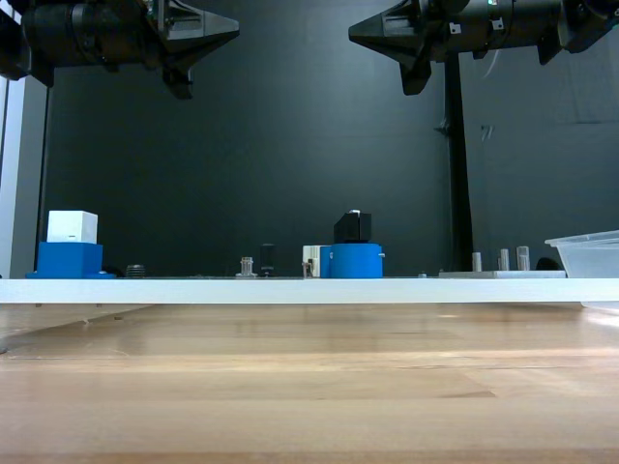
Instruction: Pick the 16mm cylinder and place it in the taskboard
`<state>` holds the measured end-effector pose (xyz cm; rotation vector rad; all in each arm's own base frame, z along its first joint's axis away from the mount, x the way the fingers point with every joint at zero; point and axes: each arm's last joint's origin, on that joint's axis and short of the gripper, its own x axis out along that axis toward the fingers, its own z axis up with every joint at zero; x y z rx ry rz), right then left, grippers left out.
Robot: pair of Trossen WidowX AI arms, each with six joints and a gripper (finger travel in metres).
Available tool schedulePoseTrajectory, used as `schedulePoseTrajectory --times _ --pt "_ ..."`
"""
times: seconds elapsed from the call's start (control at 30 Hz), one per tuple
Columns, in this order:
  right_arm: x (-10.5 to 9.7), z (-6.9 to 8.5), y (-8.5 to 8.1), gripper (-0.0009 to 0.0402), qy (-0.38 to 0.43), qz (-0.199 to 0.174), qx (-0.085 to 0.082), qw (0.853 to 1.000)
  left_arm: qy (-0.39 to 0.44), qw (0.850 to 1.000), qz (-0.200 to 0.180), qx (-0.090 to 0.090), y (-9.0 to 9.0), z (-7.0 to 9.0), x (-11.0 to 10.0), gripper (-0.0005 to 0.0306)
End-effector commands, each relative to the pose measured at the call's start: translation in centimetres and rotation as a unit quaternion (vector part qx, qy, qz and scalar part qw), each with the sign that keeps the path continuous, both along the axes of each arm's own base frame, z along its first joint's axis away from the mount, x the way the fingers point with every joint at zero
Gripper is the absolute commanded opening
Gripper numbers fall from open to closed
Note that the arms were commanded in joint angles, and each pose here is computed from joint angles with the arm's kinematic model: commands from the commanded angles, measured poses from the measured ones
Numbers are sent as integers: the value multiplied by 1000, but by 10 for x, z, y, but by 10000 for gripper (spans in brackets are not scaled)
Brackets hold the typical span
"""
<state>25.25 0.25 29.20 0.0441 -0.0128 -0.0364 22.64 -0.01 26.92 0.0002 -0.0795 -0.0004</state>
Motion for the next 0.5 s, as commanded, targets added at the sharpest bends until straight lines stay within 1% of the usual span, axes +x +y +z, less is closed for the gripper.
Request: schedulePoseTrajectory --times 0.03,0.2,0.4,0.5 --pt "0 1 0 0 -7 -8 0 1000 0 1000 0 0 0 0 0 0" --pt "0 1 0 0 -7 -7 1 1000 0 1000 0 0 0 0 0 0" --pt "-1 1 2 0 -2 42 -1 999 0 1000 0 0 0 0 0 0" --pt "-3 0 3 0 13 50 0 999 0 1000 0 0 0 0 0 0"
